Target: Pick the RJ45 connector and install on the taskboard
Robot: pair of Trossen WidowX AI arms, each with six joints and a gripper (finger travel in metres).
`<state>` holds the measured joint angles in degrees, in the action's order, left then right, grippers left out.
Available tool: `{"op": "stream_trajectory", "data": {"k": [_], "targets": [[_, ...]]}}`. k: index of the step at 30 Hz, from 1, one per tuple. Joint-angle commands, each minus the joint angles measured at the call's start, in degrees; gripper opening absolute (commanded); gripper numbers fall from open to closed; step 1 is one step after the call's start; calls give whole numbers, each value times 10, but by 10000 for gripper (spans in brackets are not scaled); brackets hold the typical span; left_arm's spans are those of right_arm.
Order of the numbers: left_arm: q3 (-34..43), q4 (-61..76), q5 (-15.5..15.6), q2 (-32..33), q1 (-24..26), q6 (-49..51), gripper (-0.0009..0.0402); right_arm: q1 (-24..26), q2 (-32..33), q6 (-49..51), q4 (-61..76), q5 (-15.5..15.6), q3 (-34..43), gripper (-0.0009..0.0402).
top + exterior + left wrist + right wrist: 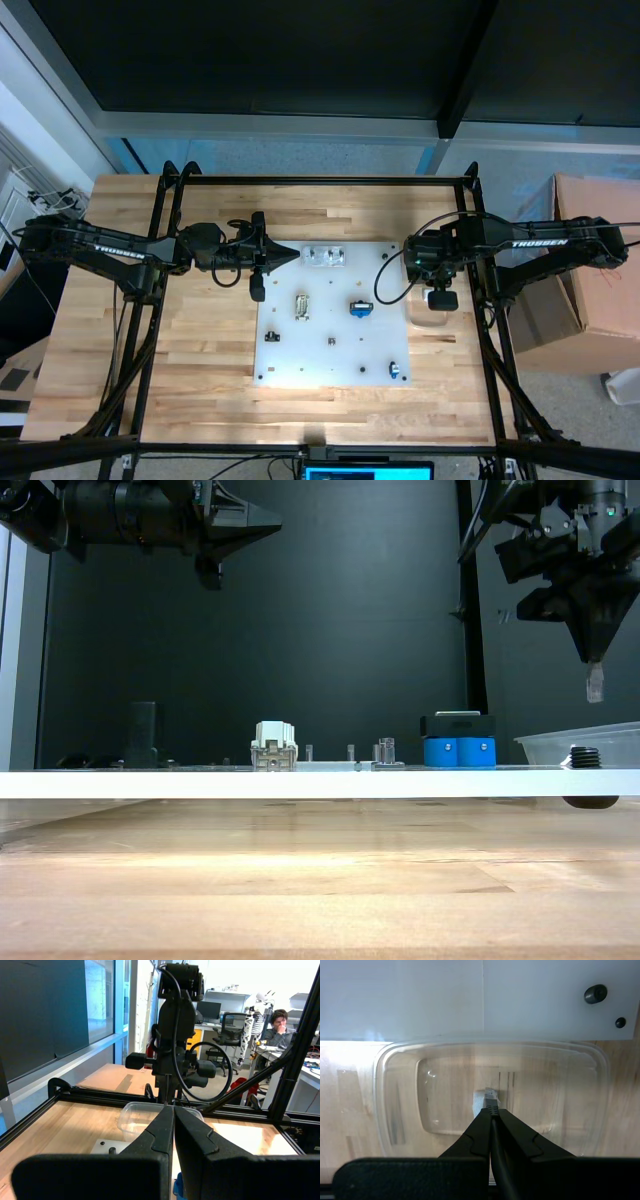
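- High view: the taskboard [330,350] lies mid-counter [200,370]. The left gripper [293,255] hangs over the board's 10 o'clock corner with its jaws pressed together on nothing, probably parked out of the way. The right gripper [441,298] points down over the clear tray [430,327], just off the board's 3 o'clock edge. The connector is hidden beneath it here.
- Low view: the RJ45 connector [595,685] hangs upright, pinched by its upper end in the right gripper [595,665] and clear above the tray rim [580,738]. I judge it lifted out but not yet carried to the board. I cannot tell which fitting is its seat.
- Left wrist view: the left gripper [173,1109] is closed and empty. The right arm stands opposite, above the tray. The connector is too small to make out.
- Right wrist view: the right gripper [492,1109] clamps the connector [490,1095] directly over the tray, with the board beyond. The fingers cover much of its body, so the latch side is unclear.
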<state>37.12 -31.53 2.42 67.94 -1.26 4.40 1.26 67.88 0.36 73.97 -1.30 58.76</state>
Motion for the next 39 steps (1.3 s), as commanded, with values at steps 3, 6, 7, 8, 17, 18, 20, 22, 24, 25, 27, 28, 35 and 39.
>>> {"op": "stream_trajectory", "data": {"k": [3, 6, 7, 8, 17, 18, 20, 22, 24, 25, 27, 28, 35, 39], "targets": [[0, 0, 0, 0, 0, 0, 0, -13, 1, 1, 12, -2, 15, 0], [0, 0, 0, 0, 0, 0, 0, -32, 3, -9, 11, -2, 21, 0], [0, 0, 0, 0, 0, 0, 0, -40, 7, -19, 11, -5, 24, 0], [0, 0, 0, 0, 0, 0, 0, -48, 11, -30, 11, -7, 29, 0], [0, 0, 0, 0, 0, 0, 0, -135, 79, -86, 8, -22, 99, 0], [0, 0, 0, 0, 0, 0, 0, -144, 88, -94, 7, -21, 107, 0], [0, 0, 0, 0, 0, 0, 0, -162, 109, -107, 6, -21, 124, 0], [0, 0, 0, 0, 0, 0, 0, -181, 129, -126, 5, -21, 140, 0], [0, 0, 0, 0, 0, 0, 0, -196, 148, -139, 5, -21, 153, 0], [0, 0, 0, 0, 0, 0, 0, -202, 157, -146, 6, -21, 159, 0], [0, 0, 0, 0, 0, 0, 0, -216, 173, -163, 6, -21, 173, 0], [0, 0, 0, 0, 0, 0, 0, -222, 182, -170, 6, -20, 180, 0], [0, 0, 0, 0, 0, 0, 0, -265, 223, -210, 8, -17, 227, 0], [0, 0, 0, 0, 0, 0, 0, -286, 241, -210, 9, -16, 238, 0]]}}
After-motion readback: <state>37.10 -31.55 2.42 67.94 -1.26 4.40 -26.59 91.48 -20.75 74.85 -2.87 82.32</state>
